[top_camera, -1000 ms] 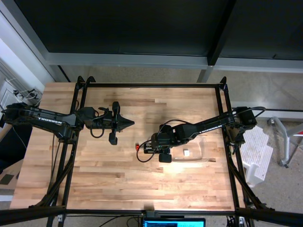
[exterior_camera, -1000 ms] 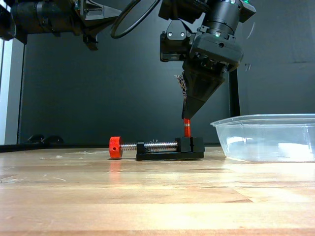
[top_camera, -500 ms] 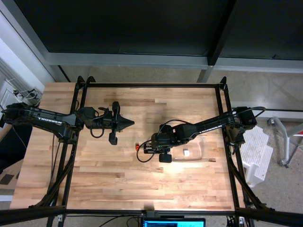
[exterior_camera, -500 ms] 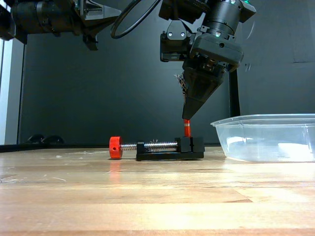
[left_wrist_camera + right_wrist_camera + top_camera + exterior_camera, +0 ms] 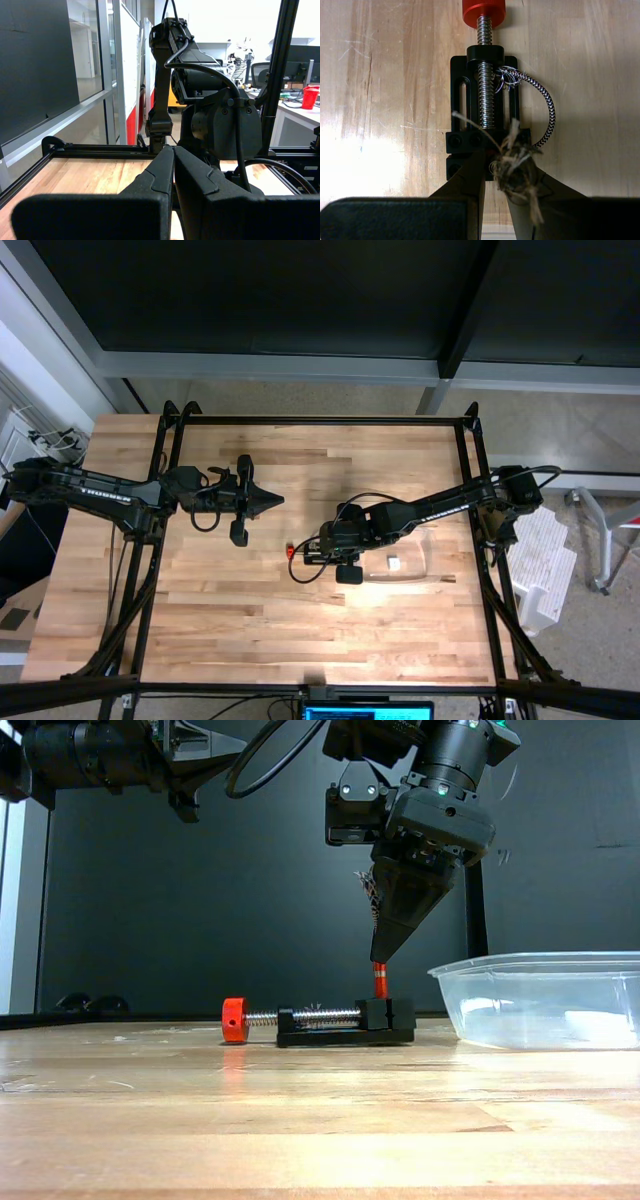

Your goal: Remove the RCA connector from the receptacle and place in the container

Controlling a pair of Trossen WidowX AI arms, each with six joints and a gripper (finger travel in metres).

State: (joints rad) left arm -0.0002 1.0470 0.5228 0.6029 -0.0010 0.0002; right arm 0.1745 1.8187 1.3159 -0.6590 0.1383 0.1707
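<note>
low view shows you the right gripper [image 5: 380,956] pinching the rca connector [image 5: 379,982], upright in the receptacle [image 5: 345,1022] left of the container [image 5: 540,1002]; left gripper [image 5: 278,500], pressed together, hovers far-left, its arm [image 5: 95,495] lettered trossen.

Pale wooden table [image 5: 250,640], dark panel [image 5: 260,290] behind, grey floor [image 5: 560,430], perhaps office desks [image 5: 300,107] past glass partition [image 5: 90,65]

The brand name TROSSEN is printed in white capitals along the left arm [image 5: 100,495], well behind the left gripper [image 5: 277,500]. The lettering is seen from above only, running lengthwise toward that gripper.
</note>
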